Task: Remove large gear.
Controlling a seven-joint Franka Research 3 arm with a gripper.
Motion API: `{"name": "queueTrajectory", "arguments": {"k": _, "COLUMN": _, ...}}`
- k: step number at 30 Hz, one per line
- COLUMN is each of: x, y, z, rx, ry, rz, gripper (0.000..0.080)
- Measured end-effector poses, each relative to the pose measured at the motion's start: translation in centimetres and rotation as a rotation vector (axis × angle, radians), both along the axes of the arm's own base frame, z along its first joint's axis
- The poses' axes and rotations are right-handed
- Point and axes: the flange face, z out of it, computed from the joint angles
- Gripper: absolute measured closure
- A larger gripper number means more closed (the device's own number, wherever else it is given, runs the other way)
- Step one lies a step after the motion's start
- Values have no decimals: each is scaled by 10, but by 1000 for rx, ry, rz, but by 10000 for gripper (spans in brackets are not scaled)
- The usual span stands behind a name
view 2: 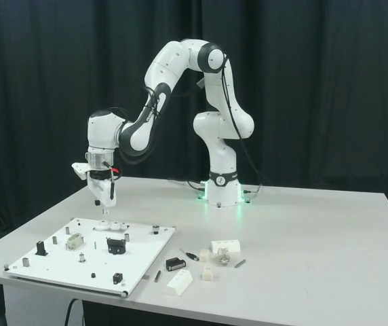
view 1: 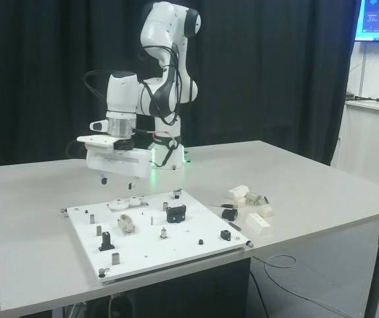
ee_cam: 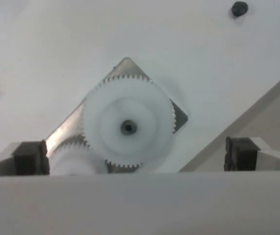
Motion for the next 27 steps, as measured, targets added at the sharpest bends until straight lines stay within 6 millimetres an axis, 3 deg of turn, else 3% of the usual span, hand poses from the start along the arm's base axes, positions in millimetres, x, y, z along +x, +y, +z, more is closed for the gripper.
{"name": "queueTrajectory", "arguments": {"k": 27, "x": 7, "y": -3, "z": -16, "rx": 2, "ry": -1, "rz": 69, "gripper": 3}}
